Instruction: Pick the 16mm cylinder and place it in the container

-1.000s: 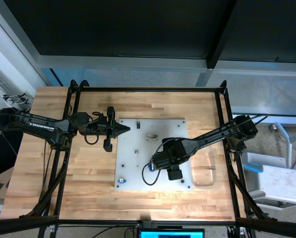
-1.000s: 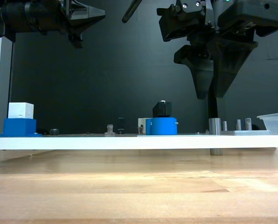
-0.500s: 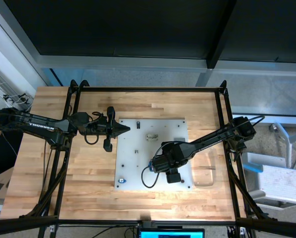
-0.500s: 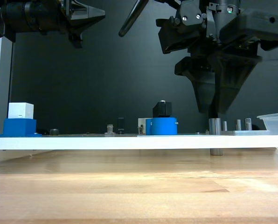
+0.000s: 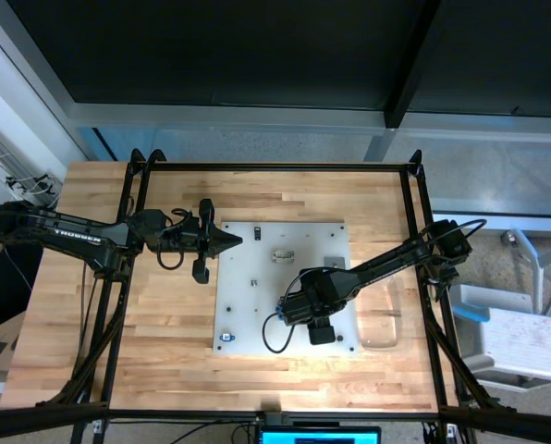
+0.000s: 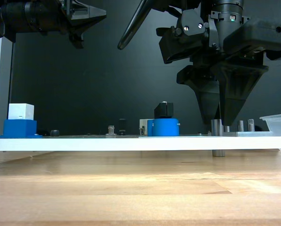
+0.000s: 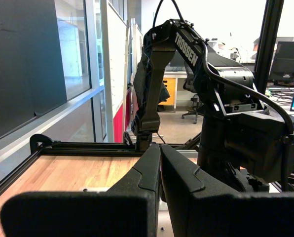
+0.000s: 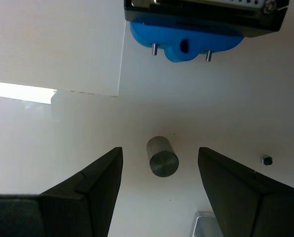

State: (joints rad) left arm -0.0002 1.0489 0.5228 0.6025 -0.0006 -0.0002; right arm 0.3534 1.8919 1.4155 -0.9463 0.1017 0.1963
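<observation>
The 16mm cylinder point(image 8: 162, 156) is a short grey metal peg standing upright on the white board point(image 8: 53, 44). My right gripper point(image 8: 161, 190) hangs open straight above it, one finger on each side and neither touching. In the low view its fingertips point(image 6: 221, 117) reach the top of the cylinder point(image 6: 217, 126). From above, the right gripper point(image 5: 301, 310) hides the peg. The clear container point(image 5: 384, 324) lies off the board's right edge, also seen at table height as the container point(image 6: 277, 121). My left gripper point(image 5: 231, 238) is shut and parked high by the board's far left edge, holding nothing.
A blue part point(image 8: 186, 37) with a black top stands just beyond the cylinder, seen as the blue part point(image 6: 165, 126) at table height. A grey block point(image 6: 242, 133) with small pegs lies right of the cylinder. A blue base with a white cube point(image 6: 20, 121) stands at the left.
My right gripper has come down over the cylinder and shifted slightly toward the near edge, its fingertips now level with the peg's top. The left arm has not moved.
</observation>
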